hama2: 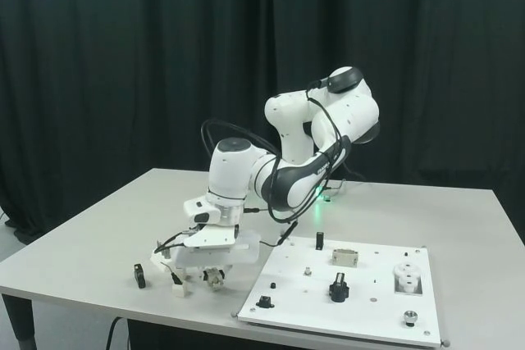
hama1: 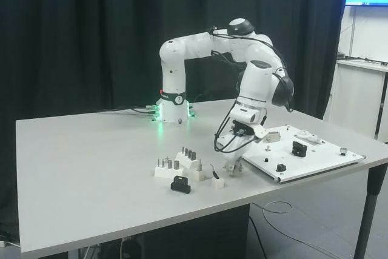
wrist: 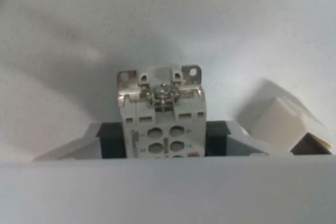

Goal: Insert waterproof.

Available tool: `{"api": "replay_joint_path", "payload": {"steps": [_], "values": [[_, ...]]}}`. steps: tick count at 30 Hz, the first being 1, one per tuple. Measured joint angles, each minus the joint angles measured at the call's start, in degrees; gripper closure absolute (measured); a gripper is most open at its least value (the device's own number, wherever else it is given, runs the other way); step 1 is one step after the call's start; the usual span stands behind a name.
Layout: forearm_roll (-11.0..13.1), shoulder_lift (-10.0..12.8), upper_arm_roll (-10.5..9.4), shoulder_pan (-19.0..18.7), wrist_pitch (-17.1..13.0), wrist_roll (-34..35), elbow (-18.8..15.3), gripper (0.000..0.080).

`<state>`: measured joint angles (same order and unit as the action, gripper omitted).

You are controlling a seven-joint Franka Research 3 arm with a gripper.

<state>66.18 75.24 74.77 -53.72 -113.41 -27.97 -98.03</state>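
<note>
The white arm (hama1: 209, 50) is bent forward and down, with the end effector (hama1: 233, 167) lowered to the grey desk (hama1: 91, 156) just beside the near-left corner of the white board (hama1: 315, 159).

End effector state: the wrist view shows it closed on the connector (wrist: 160, 114), a white block with round holes in its face, a metal bracket with two mounting tabs, and a screw at its upper end. The black pads (wrist: 111, 139) press against both sides of the block. In the second room view the same end effector (hama2: 212, 278) sits at the desk surface with the connector between its tips; whether the connector touches the desk cannot be determined.

Position of the task item: the connector is at the desk's front area, off the board, between the board and the group of small parts.

Nearby items:
- A white block (wrist: 286, 121) lies near the connector on the desk.
- Two white holders with grey pins (hama1: 182, 161) stand to the side of the end effector, apart from it.
- A small black part (hama1: 180, 184) lies in front of the holders.
- The board carries a black fitting (hama1: 299, 148) and a white fitting (hama1: 306, 137).
</note>
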Motion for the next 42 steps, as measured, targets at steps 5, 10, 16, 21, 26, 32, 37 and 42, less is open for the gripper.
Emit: {"api": "replay_joint_path", "payload": {"steps": [5, 10, 16, 21, 26, 32, 37, 42], "values": [[-0.4, 0.0, 0.56, -0.1, 0.4, 0.0, 0.2, 0.0489], [-0.7, 0.0, 0.93, -0.1, 0.5, 0.0, 0.3, 0.0489], [-1.1, 0.0, 1.33, -0.1, 1.0, 0.0, 0.5, 0.0489], [-1.3, -0.1, 1.49, -0.1, 1.2, 0.0, 0.7, 0.0489], [-1.4, -0.1, 1.55, -0.1, 1.2, 0.0, 0.8, 0.0489], [-1.8, -0.1, 1.75, -0.1, 1.2, 0.0, 0.9, 0.0489], [-2.4, -0.1, 2.08, -0.1, 1.2, 0.0, 1.2, 0.0489], [-2.5, -0.1, 2.31, -0.1, 1.2, -0.1, 1.3, 0.049]]}}
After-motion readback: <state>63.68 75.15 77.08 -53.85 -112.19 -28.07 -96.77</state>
